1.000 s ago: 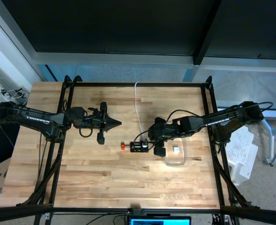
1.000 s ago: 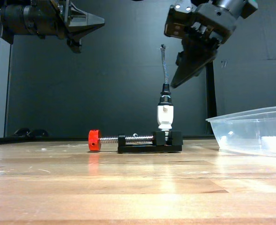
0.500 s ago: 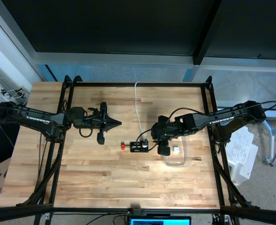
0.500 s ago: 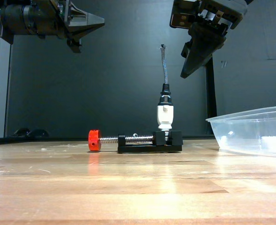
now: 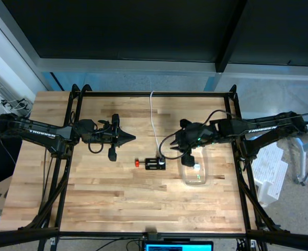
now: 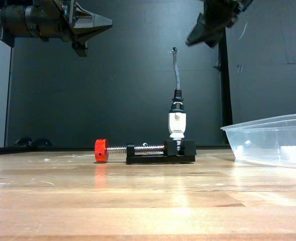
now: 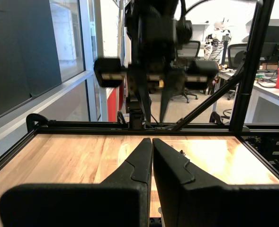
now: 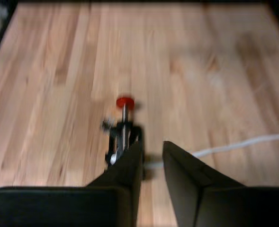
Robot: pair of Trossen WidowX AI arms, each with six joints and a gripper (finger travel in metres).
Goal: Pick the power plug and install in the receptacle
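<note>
The receptacle (image 5: 155, 163) stands mid-table: a white socket body (image 6: 177, 124) clamped in a black vise (image 6: 160, 151) with an orange-red knob (image 6: 101, 150). Its white cord (image 5: 154, 120) runs to the far edge. A small black piece (image 6: 177, 106) sits on the white body under the cord; I cannot tell whether it is the power plug. My right gripper (image 5: 188, 158) hangs high, up and right of the vise, open by a narrow gap (image 8: 151, 144) with nothing seen between its fingers. My left gripper (image 5: 134, 138) is shut, parked high at the left.
A clear plastic tray (image 5: 187, 180) lies just right of the vise, under the right gripper, with a small white cube (image 5: 196, 167) inside. A black frame (image 5: 154, 94) runs around the table's edges. The tray wall (image 6: 268, 135) rises at the near right.
The right gripper has risen and drawn back from above the vise, moving right and away toward the tray's far side. The left arm has not moved.
</note>
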